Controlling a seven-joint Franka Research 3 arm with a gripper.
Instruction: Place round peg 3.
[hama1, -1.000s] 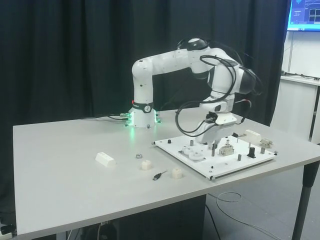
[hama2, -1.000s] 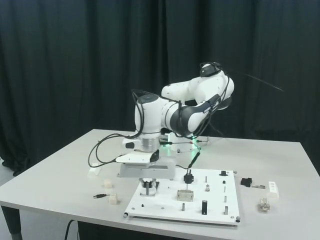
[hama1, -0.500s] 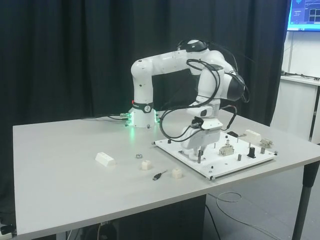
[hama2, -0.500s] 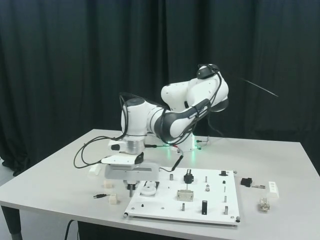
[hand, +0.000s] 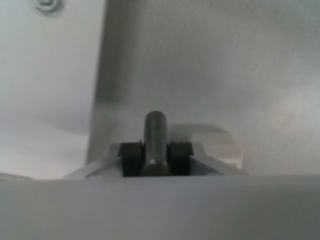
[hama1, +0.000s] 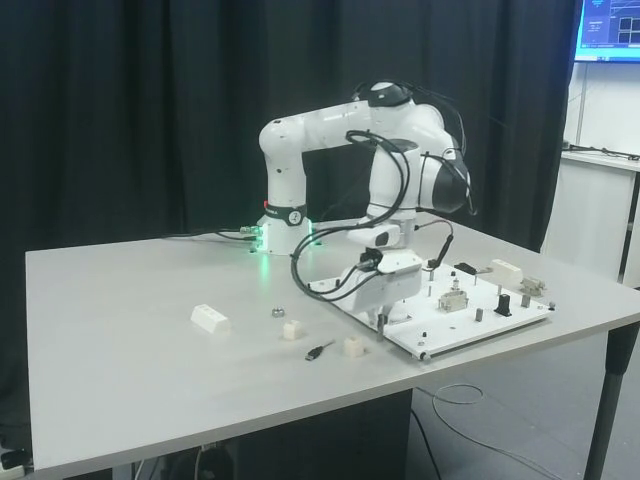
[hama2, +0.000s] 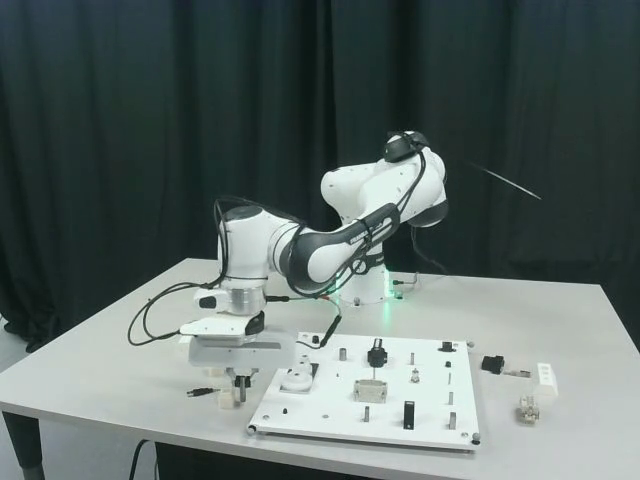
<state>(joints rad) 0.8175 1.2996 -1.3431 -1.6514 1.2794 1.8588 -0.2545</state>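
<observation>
From the wrist view I see the gripper (hand: 155, 156) clamped on round peg 3 (hand: 155, 140), a short grey cylinder held between two black pads (hand: 131, 158). Below it lies the grey table (hand: 240, 65), with the edge of the white board (hand: 45, 75) running alongside and a small white block (hand: 215, 142) just past the peg.

In the first room view the white arm (hama1: 340, 125) reaches from its green-lit base (hama1: 283, 238) down to the board's (hama1: 440, 330) front corner nearest the table's middle. The gripper (hama1: 383, 318) hangs low there. A white block (hama1: 210, 318), a nut (hama1: 272, 311), two small cubes (hama1: 292, 329) and a black cable end (hama1: 318, 351) lie on the table (hama1: 130, 300). Black curtains (hama1: 120, 100) hang behind; a screen (hama1: 608, 28) shows in the room's far corner.

In the second room view the gripper (hama2: 240, 380) sits just off the board's (hama2: 330, 415) edge, above a cube (hama2: 227, 397). Loose white parts (hama2: 546, 378) lie near the table's (hama2: 560, 320) far end.
</observation>
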